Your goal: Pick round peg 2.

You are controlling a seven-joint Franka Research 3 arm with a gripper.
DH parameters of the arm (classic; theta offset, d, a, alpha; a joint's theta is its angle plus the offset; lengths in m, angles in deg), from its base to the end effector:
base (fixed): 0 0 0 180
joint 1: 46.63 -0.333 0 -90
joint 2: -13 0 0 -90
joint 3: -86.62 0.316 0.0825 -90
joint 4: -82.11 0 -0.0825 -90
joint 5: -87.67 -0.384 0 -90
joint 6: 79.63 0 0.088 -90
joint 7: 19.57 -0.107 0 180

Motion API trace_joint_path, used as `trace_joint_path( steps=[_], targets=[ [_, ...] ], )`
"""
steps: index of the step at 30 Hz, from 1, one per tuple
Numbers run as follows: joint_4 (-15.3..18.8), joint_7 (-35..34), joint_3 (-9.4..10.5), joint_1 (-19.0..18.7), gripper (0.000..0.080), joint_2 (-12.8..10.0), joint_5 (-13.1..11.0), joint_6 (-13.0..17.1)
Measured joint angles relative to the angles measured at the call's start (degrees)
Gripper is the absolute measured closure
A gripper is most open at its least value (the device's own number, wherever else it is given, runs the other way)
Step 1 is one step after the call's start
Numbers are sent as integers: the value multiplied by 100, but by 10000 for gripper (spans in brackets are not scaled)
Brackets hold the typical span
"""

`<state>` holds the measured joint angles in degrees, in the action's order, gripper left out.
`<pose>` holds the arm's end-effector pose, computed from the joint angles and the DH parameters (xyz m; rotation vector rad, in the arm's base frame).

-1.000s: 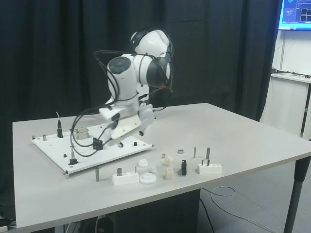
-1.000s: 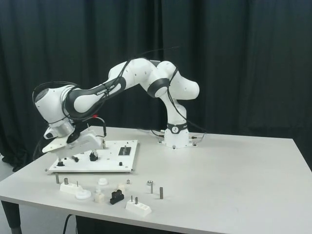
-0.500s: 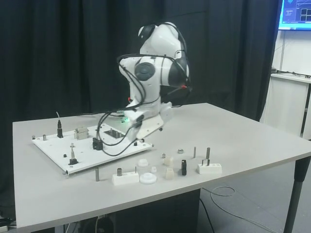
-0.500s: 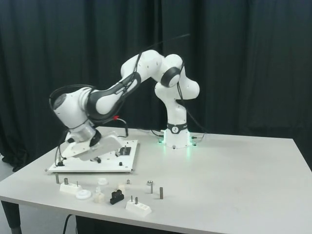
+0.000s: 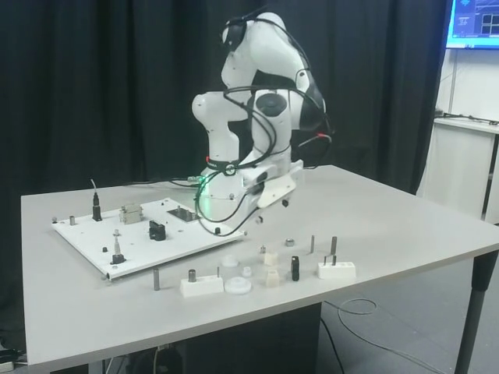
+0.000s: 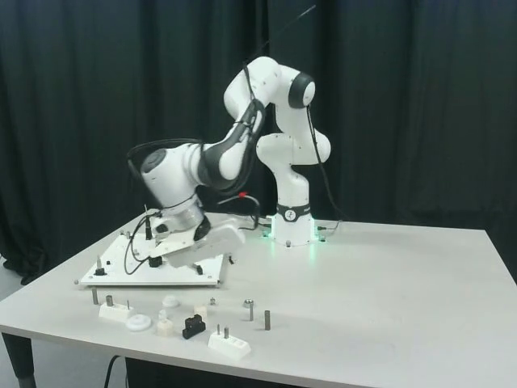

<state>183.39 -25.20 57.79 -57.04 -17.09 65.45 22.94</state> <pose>0.5901 -0.1408 0.2692 -2.8102 0.8441 0.6025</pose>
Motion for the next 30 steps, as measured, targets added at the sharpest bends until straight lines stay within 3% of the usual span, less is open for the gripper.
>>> trace_joint_path(
  steps=[6,12,17,30],
  targets=[
    [797,-170,55,-344,3,515,39,932],
    [1321,-296,55,-675,3,786,38,1729],
    [1560,-423,56,-898,3,837,37,2218],
    [1859,-809,123,-1348,3,801,21,3034]
  ],
)
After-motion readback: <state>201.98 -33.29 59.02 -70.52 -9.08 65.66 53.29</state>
